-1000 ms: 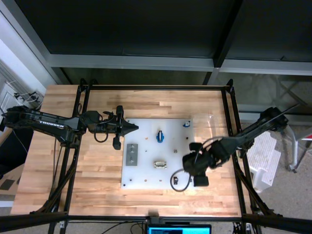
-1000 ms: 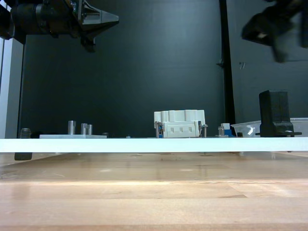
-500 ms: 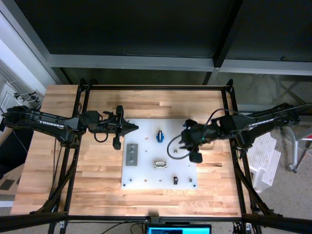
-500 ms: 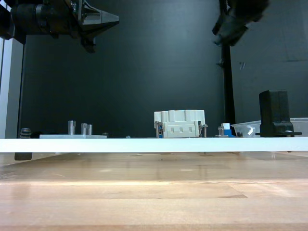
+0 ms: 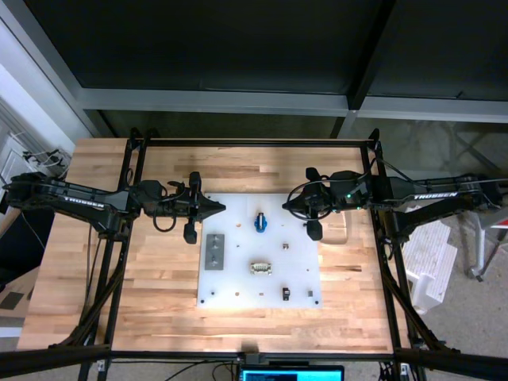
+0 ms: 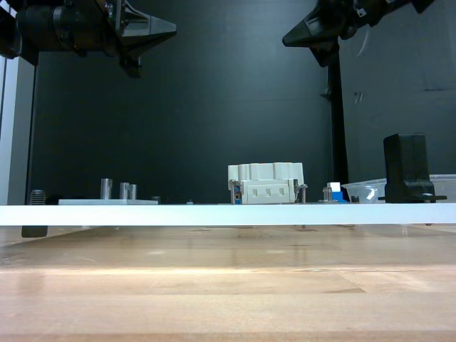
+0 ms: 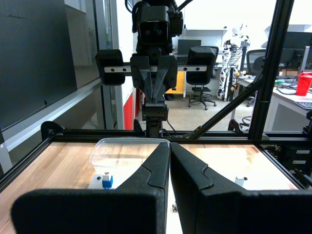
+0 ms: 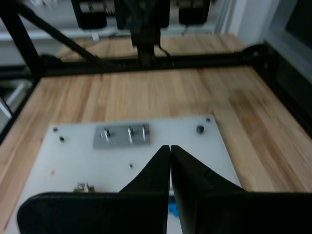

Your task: Pick the 16mm bar and install on taskboard

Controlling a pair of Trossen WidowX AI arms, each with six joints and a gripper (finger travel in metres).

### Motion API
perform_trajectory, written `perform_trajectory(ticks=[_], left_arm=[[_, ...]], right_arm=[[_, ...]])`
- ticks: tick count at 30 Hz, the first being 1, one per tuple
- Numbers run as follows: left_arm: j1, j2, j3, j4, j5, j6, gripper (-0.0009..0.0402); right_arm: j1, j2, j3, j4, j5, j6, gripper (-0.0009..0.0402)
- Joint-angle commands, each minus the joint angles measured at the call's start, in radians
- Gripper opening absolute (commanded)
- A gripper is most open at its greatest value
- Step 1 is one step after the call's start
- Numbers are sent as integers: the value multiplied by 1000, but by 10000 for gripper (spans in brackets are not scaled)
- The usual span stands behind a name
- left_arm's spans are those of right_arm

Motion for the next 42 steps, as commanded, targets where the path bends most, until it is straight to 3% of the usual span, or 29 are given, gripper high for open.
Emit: perform_trajectory(ticks=[1,20,42], left_arm=[[0,0,0,0,0,0,0],[0,0,0,0,0,0,0],[0,0,0,0,0,0,0]], right_arm=[[-9,-18,-55,117,-16,-10,-1],[-23,-45,-288,626,-24,-9,0],[-23,-45,-359,703,-42,-8,0]])
